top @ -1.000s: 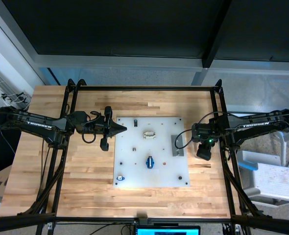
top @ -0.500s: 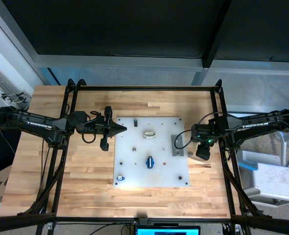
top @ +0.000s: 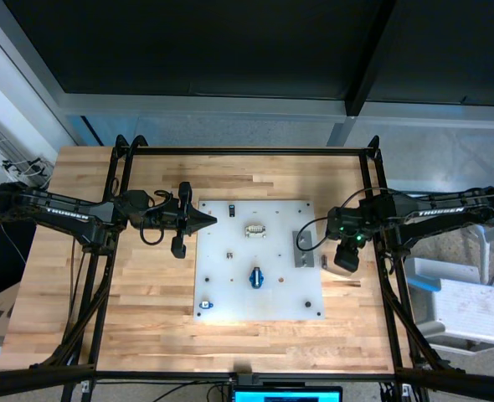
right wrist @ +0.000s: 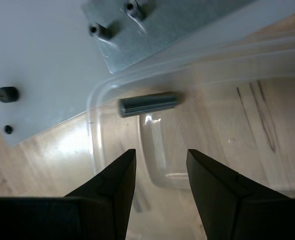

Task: Pick the 16mm cylinder and place it in the container

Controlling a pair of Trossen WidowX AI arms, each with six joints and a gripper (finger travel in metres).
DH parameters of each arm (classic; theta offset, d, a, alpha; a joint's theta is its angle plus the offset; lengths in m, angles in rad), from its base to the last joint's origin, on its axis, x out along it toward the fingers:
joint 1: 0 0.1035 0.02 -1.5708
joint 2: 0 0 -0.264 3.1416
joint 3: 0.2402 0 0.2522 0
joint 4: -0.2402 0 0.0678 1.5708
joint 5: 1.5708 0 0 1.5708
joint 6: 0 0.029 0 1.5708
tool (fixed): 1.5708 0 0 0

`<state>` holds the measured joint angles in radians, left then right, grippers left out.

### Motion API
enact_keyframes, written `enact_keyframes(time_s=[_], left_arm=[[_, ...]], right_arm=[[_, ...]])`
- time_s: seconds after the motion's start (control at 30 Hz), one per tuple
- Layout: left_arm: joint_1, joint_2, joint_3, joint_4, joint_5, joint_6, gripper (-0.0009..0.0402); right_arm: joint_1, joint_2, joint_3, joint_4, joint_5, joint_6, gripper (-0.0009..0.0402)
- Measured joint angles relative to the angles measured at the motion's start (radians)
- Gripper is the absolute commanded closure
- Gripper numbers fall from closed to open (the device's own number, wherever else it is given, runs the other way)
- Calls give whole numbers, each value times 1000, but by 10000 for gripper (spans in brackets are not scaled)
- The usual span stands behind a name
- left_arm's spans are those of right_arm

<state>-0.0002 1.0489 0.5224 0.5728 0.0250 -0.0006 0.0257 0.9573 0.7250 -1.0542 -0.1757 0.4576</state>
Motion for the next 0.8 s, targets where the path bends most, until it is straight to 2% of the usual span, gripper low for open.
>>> enact_keyframes(time_s=[0.33,0.5,0.6,0.8], left_arm=[[0,0,0,0,0,0,393],[0,0,0,0,0,0,393],[0,0,0,0,0,0,393],[0,0,0,0,0,0,393]], right_arm=[[0,0,90,-98,2,-19,271],[0,0,95,-112,8,-22,271],[0,0,95,-112,26,-22,271],[0,0,95,-112,26,-22,272]])
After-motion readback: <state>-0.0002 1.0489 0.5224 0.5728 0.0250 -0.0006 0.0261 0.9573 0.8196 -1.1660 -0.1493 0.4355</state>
